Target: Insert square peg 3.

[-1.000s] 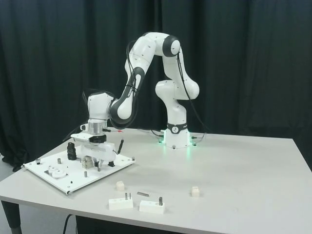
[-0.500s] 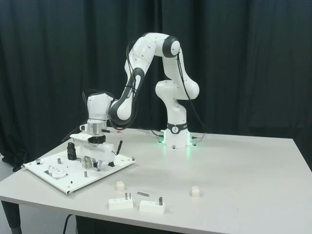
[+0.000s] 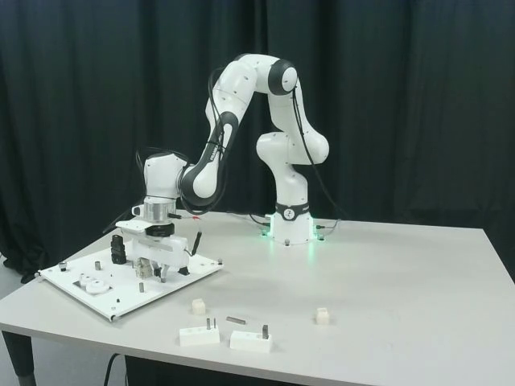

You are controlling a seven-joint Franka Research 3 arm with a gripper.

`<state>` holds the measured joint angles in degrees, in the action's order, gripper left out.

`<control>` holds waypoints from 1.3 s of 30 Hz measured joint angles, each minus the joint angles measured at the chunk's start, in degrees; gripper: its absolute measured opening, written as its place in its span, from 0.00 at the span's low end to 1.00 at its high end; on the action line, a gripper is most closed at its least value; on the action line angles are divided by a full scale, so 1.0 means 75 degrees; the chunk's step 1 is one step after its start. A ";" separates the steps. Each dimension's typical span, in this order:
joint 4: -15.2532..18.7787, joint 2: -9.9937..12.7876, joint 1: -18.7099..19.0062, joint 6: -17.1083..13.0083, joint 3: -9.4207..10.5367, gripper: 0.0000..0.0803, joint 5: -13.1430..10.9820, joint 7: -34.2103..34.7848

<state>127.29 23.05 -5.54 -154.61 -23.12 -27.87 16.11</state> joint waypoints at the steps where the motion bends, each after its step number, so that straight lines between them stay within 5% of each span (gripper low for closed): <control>1: 0.0000 0.0000 0.0000 0.0001 -0.0001 0.14 0.0000 0.0000; 30: 0.0001 0.0086 0.0001 0.0076 -0.0011 0.14 -0.0087 0.0332; 31: -0.0010 0.0086 0.0002 0.0076 -0.0010 0.36 -0.0090 0.0349; 36: -0.0111 0.0079 0.0014 0.0094 0.0006 0.36 -0.0093 0.0432; 37: -0.0137 0.0075 0.0019 0.0111 0.0006 0.75 -0.0093 0.0452; 39: -0.0197 0.0068 0.0030 0.0162 0.0007 0.75 -0.0093 0.0479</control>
<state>125.81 23.56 -5.32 -153.40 -23.07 -28.57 19.70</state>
